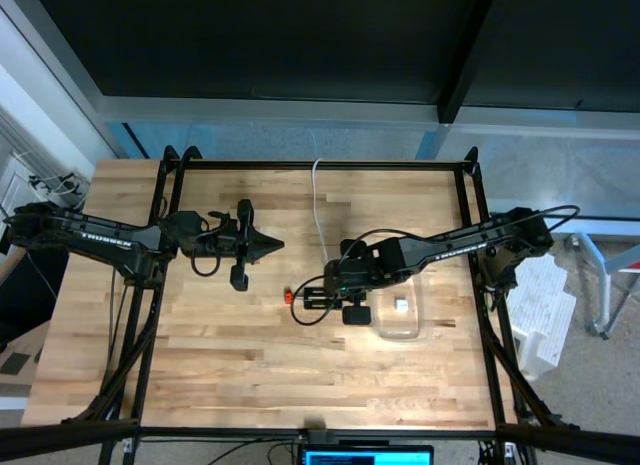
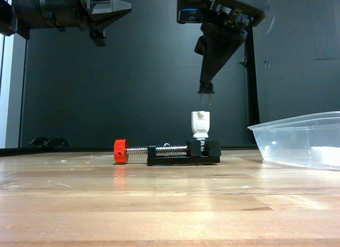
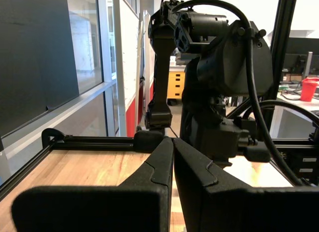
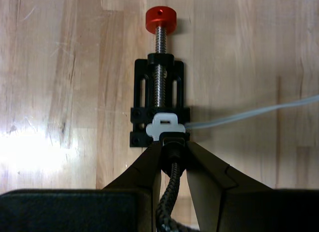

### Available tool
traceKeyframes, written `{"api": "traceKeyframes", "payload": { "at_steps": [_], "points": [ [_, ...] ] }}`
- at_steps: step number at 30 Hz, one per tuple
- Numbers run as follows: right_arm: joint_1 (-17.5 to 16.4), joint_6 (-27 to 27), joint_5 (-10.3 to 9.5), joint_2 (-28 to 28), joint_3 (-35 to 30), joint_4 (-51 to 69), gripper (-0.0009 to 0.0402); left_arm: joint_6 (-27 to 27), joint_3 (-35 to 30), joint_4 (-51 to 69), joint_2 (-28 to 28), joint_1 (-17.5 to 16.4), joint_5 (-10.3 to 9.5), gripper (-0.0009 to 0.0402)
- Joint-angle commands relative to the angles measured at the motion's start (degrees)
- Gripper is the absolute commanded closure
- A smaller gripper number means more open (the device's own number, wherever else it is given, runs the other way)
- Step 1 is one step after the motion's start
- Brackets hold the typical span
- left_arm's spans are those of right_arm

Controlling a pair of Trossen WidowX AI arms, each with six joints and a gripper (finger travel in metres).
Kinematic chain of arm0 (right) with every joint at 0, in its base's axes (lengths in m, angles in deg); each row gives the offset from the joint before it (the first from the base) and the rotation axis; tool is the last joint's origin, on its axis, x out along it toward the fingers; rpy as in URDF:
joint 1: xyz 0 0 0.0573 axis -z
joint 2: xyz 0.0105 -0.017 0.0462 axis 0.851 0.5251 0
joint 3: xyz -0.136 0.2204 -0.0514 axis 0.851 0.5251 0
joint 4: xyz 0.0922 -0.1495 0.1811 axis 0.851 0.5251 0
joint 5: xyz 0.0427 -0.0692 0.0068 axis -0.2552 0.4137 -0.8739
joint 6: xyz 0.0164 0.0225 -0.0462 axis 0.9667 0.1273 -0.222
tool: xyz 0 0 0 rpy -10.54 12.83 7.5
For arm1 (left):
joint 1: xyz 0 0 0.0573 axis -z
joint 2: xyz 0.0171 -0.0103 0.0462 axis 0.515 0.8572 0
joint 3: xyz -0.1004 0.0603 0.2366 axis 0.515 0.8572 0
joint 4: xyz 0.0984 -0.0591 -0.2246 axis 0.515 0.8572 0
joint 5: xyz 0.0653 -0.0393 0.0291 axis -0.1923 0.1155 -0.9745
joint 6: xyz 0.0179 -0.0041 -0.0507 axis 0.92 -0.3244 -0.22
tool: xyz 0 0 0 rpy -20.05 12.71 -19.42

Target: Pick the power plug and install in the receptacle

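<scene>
Wooden counter [image 1: 250, 335], bounded by a black metal frame [image 1: 320, 165]. A clear plastic tray [image 1: 400, 335] rested on its right half and held a small white cube [image 1: 401, 305]. A lit blue screen [image 1: 367, 455] showed at the near edge. White papers [image 1: 545, 305] lay beyond the right edge.

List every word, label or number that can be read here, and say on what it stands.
No text can be read.
Pale lettering on the left arm: too small to read.
Pale lettering on the right arm: too small to read.
Left tool, raised over the table's left half: no text.
Right tool, holding the power plug above the receptacle: no text.
</scene>
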Motion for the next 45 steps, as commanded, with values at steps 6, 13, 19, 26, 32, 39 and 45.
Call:
{"api": "traceKeyframes", "payload": {
  "at_steps": [6,13,19,26,32,39,45],
  "points": [
    [0.3,-0.8,-0.39,1.7,-0.6,-1.0,0.0393,0.0,0.0,0.0,0.0,0.0,0.0,0.0393],
    [0.3,-0.8,-0.61,1.9,-0.5,-1.3,0.0393,0.0,0.0,0.0,0.0,0.0,0.0,0.0393],
    [0.3,-0.9,-1.46,2.3,-0.4,-1.6,0.0393,0.0,0.0,0.0,0.0,0.0,0.0,0.0393],
    [0.3,-1.8,-1.42,2.3,-0.1,-1.6,0.0393,0.0,0.0,0.0,0.0,0.0,0.0,0.0393],
    [0.7,-1.9,-1.42,2.3,-0.1,-1.6,0.0393,0.0,0.0,0.0,0.0,0.0,0.0,0.0393],
    [0.9,-2.1,-1.46,2.3,-0.1,-1.6,0.0393,0.0,0.0,0.0,0.0,0.0,0.0,0.0393],
    [0.9,-2.1,-1.46,2.4,0.4,-2.0,0.0393,0.0,0.0,0.0,0.0,0.0,0.0,0.0393]
  ]
}}
